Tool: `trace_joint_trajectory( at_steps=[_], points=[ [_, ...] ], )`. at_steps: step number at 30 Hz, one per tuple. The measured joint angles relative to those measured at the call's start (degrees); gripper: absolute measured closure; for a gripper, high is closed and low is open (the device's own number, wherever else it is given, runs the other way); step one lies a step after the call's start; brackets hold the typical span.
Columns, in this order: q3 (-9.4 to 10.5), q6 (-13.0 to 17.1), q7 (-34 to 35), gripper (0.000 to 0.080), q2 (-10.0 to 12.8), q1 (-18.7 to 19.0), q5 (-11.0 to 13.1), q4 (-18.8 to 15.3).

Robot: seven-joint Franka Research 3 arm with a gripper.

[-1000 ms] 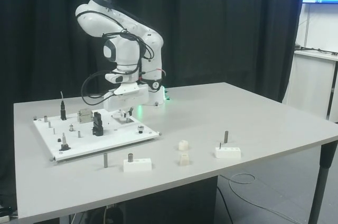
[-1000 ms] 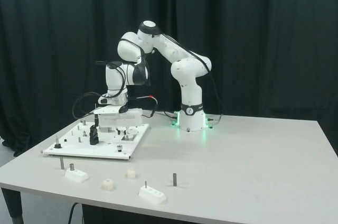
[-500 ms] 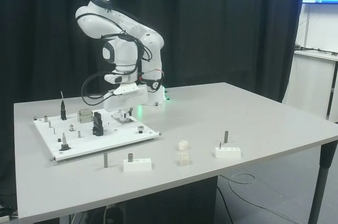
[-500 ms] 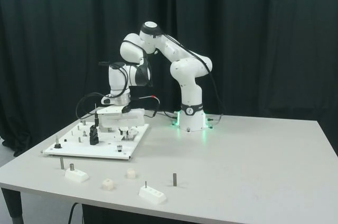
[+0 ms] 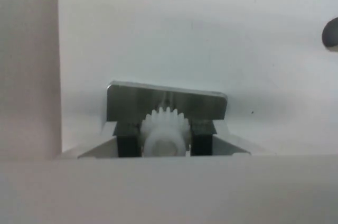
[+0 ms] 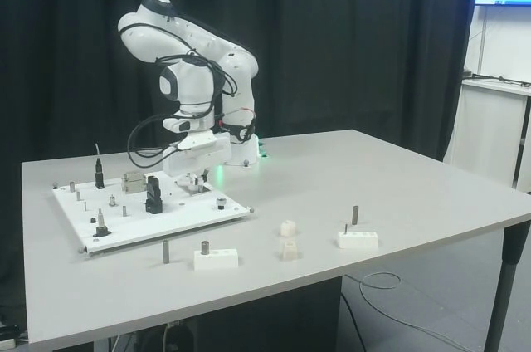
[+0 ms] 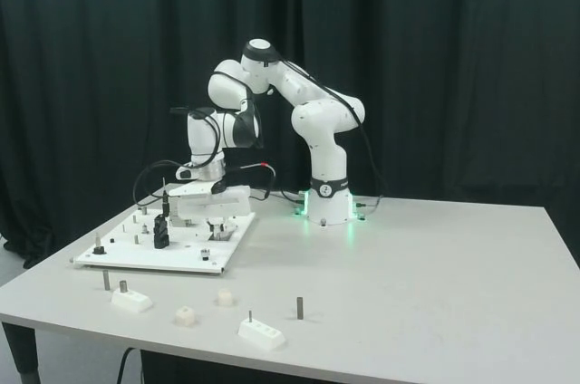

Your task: Insert small gear.

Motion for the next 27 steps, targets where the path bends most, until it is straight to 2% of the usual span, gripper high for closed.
trace_joint_trajectory(
  at_steps=[27],
  points=[
    [0.12,-0.8,-0.6,0.0604,-1.5,-1.8,0.0,-1.3]
  ],
)
